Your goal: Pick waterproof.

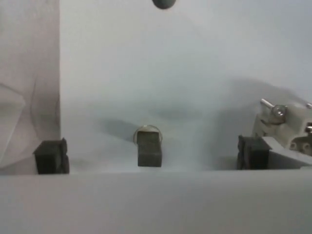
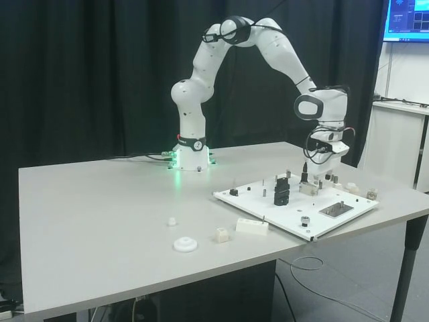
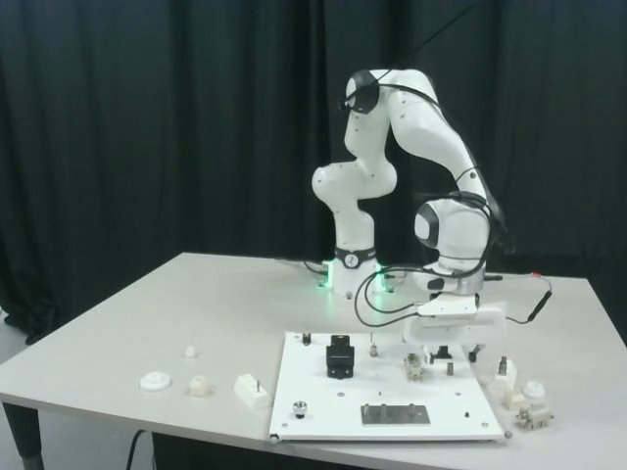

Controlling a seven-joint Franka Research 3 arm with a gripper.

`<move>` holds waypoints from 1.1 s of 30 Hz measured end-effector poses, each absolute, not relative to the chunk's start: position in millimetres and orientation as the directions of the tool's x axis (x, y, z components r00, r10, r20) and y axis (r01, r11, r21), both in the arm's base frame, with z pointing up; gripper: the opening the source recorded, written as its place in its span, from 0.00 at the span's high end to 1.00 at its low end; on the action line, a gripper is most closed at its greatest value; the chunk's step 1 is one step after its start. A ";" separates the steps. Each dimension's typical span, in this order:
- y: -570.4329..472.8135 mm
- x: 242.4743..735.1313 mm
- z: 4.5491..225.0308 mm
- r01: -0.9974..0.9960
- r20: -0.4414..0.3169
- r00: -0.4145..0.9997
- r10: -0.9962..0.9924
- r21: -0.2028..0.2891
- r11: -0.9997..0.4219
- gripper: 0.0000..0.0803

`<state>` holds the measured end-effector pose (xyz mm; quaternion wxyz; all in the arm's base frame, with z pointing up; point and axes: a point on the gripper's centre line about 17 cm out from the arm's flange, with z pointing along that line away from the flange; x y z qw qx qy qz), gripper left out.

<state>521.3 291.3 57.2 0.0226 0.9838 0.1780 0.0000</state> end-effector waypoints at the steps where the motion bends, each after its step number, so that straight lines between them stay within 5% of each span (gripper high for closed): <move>1: 291.4 522.1 59.0 0.350 -0.009 0.937 0.350 0.044 -0.936 0.03; 33: 285.7 540.8 94.6 0.341 -0.035 0.940 0.339 0.054 -0.939 0.00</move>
